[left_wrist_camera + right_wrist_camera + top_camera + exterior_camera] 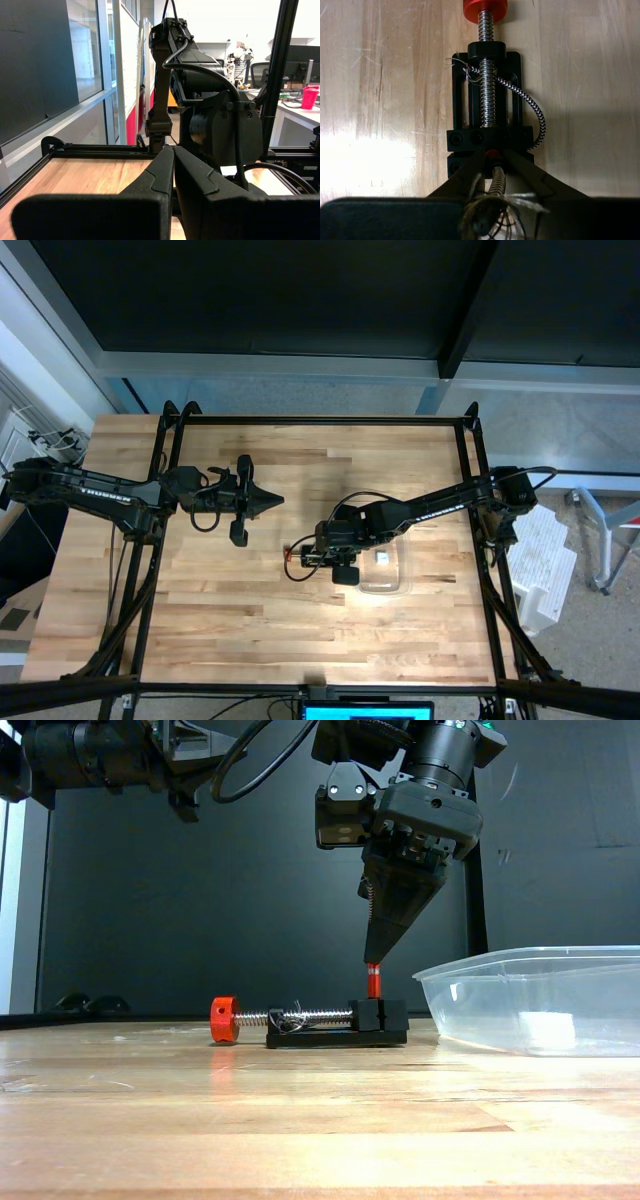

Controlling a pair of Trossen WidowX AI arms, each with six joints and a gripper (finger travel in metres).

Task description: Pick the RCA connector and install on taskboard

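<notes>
The taskboard (pixel 335 1037) (pixel 460 100) is a small black block with a red knob (pixel 224 1019) and a silvery screw, lying mid-table (pixel 303 557). My right gripper (pixel 374 958) (pixel 492 162) (pixel 325 556) points straight down over the block's end away from the knob. It is shut on the RCA connector (pixel 373 980), a red-banded plug with a silvery spring tail (pixel 496 181), whose lower end meets the block. A braided wire (pixel 532 107) loops beside the block. My left gripper (pixel 278 501) (pixel 173 152) hovers shut and empty to the left.
A clear plastic tray (pixel 388 587) (pixel 520 970) stands just right of the block, with a small pale piece (pixel 383 557) (pixel 548 1025) inside it. A black frame rail (pixel 320 421) borders the wooden table.
</notes>
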